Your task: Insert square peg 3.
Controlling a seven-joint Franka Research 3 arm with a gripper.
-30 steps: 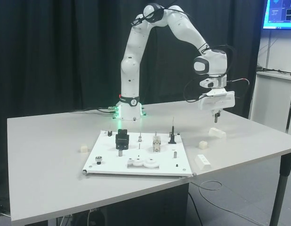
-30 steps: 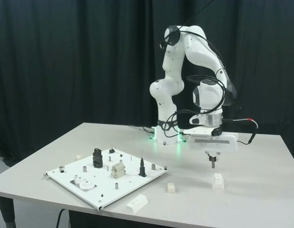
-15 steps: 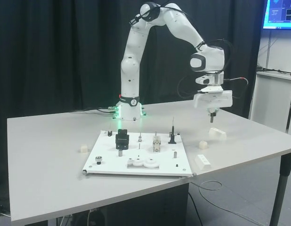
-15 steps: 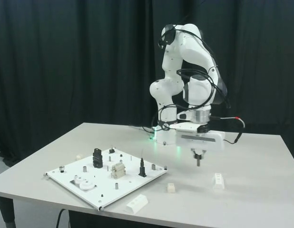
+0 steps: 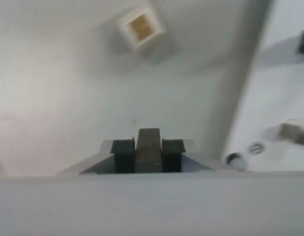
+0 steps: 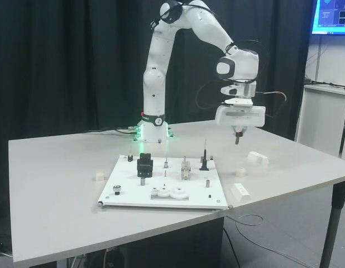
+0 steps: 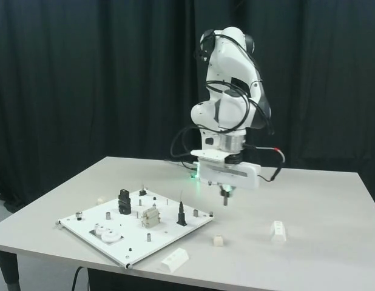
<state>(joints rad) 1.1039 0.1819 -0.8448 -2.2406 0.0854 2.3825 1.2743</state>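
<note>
In the wrist view my gripper (image 5: 148,160) is shut on the square peg (image 5: 149,142), a short dark bar held upright between the two black pads (image 5: 123,155). Both room views show the gripper (image 6: 237,135) (image 7: 224,196) hanging above the table, with the peg (image 6: 236,140) (image 7: 224,201) pointing down. It is just past the corner of the white assembly board (image 6: 161,192) (image 7: 90,233). Below it on the table lies a small white cube with a square hole (image 5: 140,27) (image 6: 240,171) (image 7: 218,240). The board's edge (image 5: 270,98) also shows in the wrist view.
On the board stand a black fixture (image 6: 144,166), thin pins, a black post (image 6: 204,163) and white gears (image 6: 172,194). Two white blocks (image 6: 257,158) (image 6: 241,191) lie on the grey table beside the board, and another small cube (image 6: 99,176) lies on its other side.
The arm has swung from above the far white block toward the board, carrying the peg, and the gripper has risen slightly. Nothing on the table has moved.
</note>
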